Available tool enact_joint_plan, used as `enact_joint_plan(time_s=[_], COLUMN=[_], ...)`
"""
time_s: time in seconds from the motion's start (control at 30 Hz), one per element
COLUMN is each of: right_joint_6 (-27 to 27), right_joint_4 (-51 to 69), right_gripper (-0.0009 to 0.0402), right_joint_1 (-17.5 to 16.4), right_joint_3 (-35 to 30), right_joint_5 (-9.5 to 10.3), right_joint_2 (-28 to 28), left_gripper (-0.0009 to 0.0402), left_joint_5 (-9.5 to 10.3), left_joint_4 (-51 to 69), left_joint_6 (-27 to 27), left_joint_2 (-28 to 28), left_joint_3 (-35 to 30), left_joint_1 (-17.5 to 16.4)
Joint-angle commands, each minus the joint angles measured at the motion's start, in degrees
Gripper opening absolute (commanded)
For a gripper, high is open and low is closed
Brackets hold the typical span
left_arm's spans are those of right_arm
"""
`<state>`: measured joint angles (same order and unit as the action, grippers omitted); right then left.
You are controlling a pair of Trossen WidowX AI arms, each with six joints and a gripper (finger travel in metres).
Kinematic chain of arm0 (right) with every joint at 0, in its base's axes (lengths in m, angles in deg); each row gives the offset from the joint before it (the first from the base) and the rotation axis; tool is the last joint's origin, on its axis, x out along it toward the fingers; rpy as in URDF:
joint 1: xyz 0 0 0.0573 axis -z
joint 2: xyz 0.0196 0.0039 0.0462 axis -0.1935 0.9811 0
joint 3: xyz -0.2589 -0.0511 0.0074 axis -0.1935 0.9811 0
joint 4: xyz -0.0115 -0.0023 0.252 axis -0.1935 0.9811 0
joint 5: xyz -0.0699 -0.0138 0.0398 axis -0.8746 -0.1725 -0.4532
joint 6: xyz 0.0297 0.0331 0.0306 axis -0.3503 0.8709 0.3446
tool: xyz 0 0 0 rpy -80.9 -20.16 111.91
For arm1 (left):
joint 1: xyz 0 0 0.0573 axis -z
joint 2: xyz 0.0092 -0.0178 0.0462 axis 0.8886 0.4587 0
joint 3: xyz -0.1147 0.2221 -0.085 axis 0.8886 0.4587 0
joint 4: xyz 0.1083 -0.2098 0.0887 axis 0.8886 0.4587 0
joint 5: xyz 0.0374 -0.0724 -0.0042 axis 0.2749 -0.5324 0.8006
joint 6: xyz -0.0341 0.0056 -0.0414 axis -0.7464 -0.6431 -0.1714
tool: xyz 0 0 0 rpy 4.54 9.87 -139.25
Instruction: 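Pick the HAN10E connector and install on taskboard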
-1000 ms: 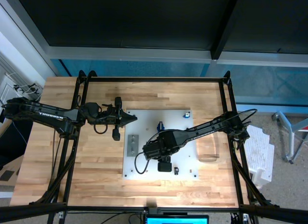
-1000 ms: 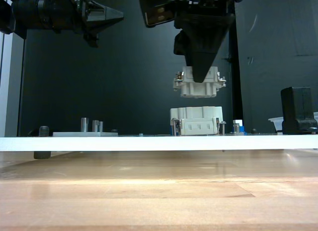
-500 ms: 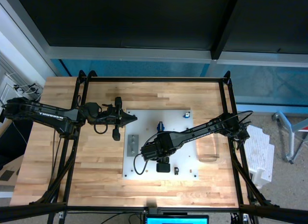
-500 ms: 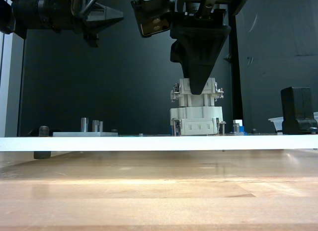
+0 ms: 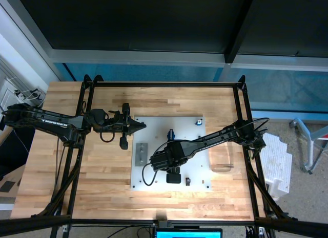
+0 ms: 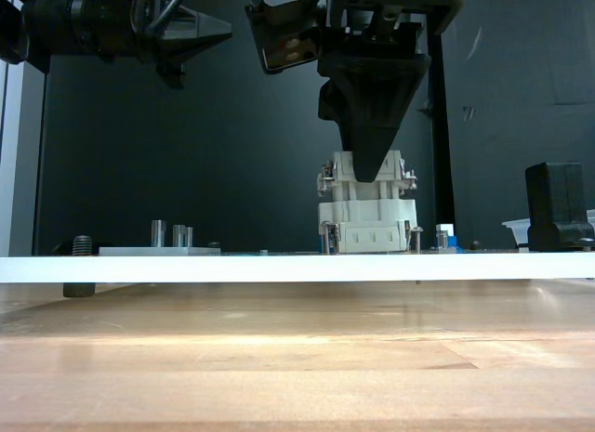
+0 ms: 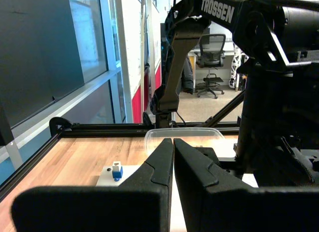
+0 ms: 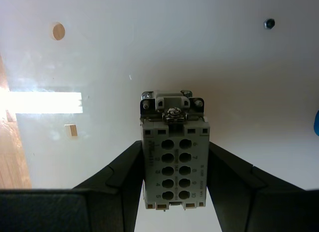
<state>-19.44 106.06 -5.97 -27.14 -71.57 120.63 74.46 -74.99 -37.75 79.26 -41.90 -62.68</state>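
The pale beige HAN10E connector (image 6: 365,175) sits directly on top of a matching beige socket block (image 6: 365,226) on the white taskboard (image 6: 186,267). My right gripper (image 6: 365,163) reaches down from above and is shut on the connector. In the right wrist view the connector (image 8: 174,167), with two rows of round contact holes, is clamped between the black fingers (image 8: 124,172). From above, my right gripper (image 5: 173,171) covers the connector over the taskboard (image 5: 154,182). My left gripper (image 5: 142,125) hovers shut at the board's far left corner, well above the table (image 6: 218,25).
A grey metal block (image 5: 140,155) lies on the board's left side, and a blue part (image 5: 170,133) stands behind the right gripper. A clear plastic tray (image 5: 221,158) sits right of the board. A black part (image 6: 558,207) stands at the board's right end.
The right gripper has come down with the connector, which hung above the socket block and now rests on it. The left arm has not moved.
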Motion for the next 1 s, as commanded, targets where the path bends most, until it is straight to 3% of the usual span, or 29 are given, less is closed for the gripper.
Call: enact_joint_plan(time_s=[0.03,1.0], right_joint_6=[0.02,0.04], right_joint_4=[-0.37,-5.75], right_gripper=[0.0025,0.0025], right_joint_1=[-0.02,-0.15], right_joint_3=[0.24,6.58], right_joint_5=[-0.02,-0.04], right_joint_2=[0.02,0.0], left_gripper=[0.0001,0.0001], left_joint_5=[0.0,0.0], left_joint_4=[-0.04,-0.02], left_joint_6=[0.02,0.02], left_joint_2=[0.02,0.02], left_joint_3=[-0.02,-0.02], left_joint_1=[-0.02,0.0])
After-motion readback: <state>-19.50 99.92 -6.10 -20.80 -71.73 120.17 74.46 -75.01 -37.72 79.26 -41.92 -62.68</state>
